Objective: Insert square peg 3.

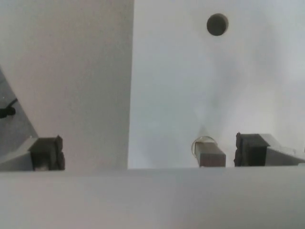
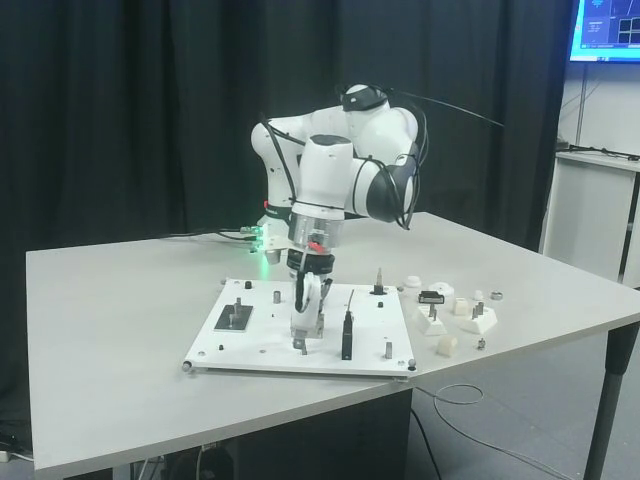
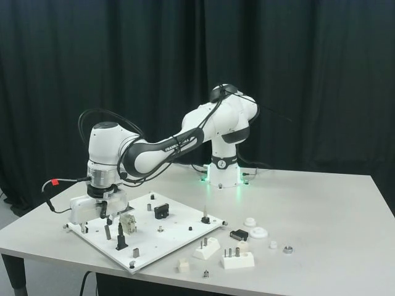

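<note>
Approach is judged under way; gripper (image 1: 147, 152) is held spread beside square peg (image 1: 209, 155) at lower centre; centring and closing are called for.

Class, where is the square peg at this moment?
In the wrist view, the square peg stands on the white board between the open fingers, much nearer one finger than the other.

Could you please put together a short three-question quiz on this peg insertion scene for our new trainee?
1. True or false: the gripper is open, with the square peg standing between its fingers.
2. What does the gripper hover over: A) the bare grey table, B) the white board, C) the loose white parts?
3. What colour is the light at the arm's base?

Key: 1 true; 2 B; 3 green.
</note>
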`<state>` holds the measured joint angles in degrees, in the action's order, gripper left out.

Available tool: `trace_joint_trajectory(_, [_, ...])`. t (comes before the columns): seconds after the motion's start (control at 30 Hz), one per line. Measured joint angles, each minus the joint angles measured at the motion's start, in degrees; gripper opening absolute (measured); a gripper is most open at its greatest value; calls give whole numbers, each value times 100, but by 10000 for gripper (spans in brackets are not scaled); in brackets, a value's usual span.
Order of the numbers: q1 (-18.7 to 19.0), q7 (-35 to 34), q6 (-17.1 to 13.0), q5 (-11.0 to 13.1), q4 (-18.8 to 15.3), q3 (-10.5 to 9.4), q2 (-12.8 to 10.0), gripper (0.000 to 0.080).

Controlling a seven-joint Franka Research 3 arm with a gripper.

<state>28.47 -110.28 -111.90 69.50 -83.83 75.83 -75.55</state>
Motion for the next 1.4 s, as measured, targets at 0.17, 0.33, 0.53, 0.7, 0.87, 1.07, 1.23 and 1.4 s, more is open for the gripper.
trace_joint_trajectory(0.17, [-2, -23, -65, 27, 30, -52, 0, 800])
trace_joint_trajectory(0.33, [-12, -106, -135, 28, 62, -123, -1, 800])
trace_joint_trajectory(0.53, [-14, -148, -155, 28, 69, -149, 0, 800])
trace_joint_trajectory(0.7, [-16, -161, -146, 19, 69, -139, 0, 800])
trace_joint_trajectory(0.87, [-19, -161, -97, -32, 69, -82, 6, 800])
trace_joint_trajectory(1.07, [-23, -160, 27, -55, 69, 45, 7, 800])
trace_joint_trajectory(1.23, [-32, -157, 129, -61, 69, 110, 7, 800])
trace_joint_trajectory(1.4, [-45, -155, 133, -61, 69, 114, 5, 800])
